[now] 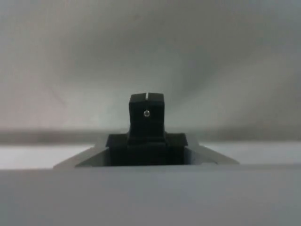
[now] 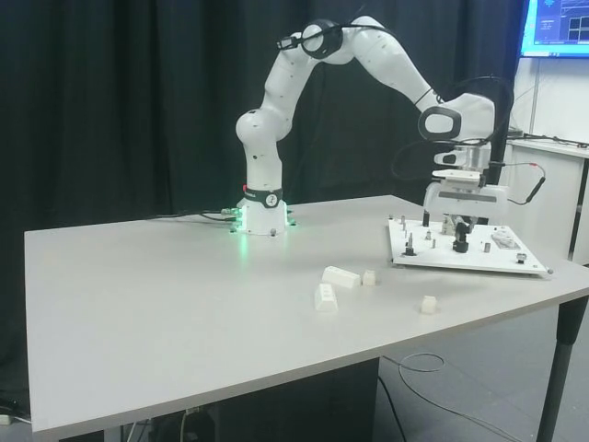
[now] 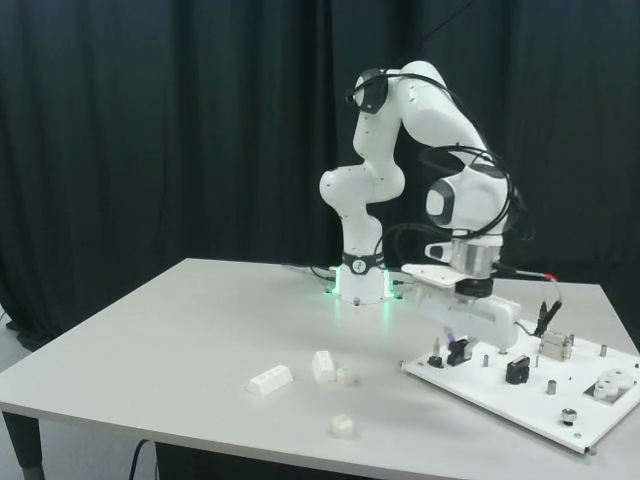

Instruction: Place D-SUB.

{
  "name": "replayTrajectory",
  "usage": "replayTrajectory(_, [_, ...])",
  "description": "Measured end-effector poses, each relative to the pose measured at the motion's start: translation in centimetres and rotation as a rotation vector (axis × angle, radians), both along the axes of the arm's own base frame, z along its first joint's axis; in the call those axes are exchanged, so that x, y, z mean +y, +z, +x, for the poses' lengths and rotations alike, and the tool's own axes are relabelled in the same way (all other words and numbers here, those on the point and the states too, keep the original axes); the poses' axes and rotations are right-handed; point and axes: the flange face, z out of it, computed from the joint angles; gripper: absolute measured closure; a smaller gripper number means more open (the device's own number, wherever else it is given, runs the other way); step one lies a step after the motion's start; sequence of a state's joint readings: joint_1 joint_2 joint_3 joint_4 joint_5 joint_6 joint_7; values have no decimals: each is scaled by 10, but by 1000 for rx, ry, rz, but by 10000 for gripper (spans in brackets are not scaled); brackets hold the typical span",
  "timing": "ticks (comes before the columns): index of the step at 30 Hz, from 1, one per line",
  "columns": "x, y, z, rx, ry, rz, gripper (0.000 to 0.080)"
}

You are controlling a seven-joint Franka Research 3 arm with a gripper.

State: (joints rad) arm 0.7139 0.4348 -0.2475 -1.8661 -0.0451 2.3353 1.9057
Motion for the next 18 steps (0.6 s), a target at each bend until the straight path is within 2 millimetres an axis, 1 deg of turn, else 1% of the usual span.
replayTrajectory(6, [-19, -8, 11, 6, -8, -1, 648])
replayTrajectory(18, [-51, -30, 27, 28, -3, 11, 648])
